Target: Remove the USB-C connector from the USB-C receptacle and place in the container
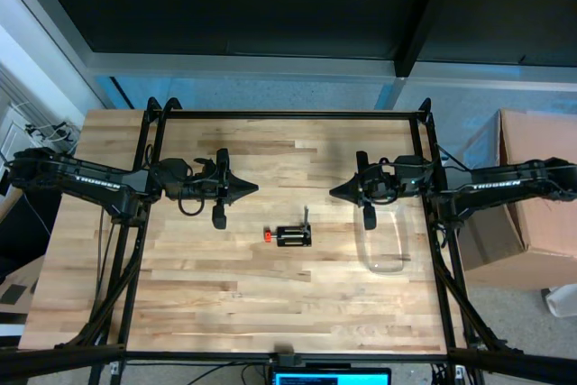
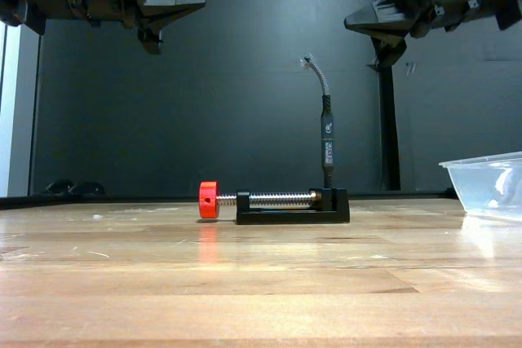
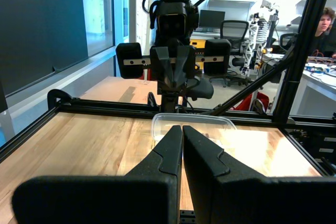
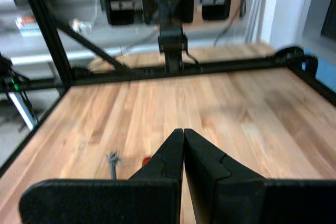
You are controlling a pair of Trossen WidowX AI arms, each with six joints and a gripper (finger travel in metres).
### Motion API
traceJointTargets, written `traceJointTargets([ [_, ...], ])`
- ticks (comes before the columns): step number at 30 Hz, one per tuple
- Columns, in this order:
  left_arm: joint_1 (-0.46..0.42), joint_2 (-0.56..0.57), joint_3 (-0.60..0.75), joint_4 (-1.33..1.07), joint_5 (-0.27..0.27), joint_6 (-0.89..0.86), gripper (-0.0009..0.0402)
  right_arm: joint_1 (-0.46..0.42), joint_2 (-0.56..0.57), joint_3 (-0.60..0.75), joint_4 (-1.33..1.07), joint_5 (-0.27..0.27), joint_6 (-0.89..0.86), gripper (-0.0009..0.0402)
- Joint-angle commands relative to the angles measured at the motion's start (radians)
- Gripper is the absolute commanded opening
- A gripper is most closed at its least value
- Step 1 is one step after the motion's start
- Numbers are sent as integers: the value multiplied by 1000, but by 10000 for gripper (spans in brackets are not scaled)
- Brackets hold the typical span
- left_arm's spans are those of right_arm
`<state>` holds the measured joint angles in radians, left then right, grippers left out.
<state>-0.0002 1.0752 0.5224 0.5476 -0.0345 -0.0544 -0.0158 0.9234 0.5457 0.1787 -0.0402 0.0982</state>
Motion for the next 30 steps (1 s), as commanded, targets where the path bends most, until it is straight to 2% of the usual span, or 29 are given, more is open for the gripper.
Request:
traceJointTargets([
  [1,0,0,0,0,0,0,0,34,4,72,-163,53,-6,0],
  [8,0,0,0,0,0,0,0,108,66,242,-513,145,0,0],
  [16,0,0,0,0,0,0,0,151,220,453,-804,145,29,0],
  [25,0,0,0,0,0,0,0,183,430,658,-961,145,26,0],
  [30,0,0,0,0,0,0,0,192,552,780,-1069,145,28,34],
])
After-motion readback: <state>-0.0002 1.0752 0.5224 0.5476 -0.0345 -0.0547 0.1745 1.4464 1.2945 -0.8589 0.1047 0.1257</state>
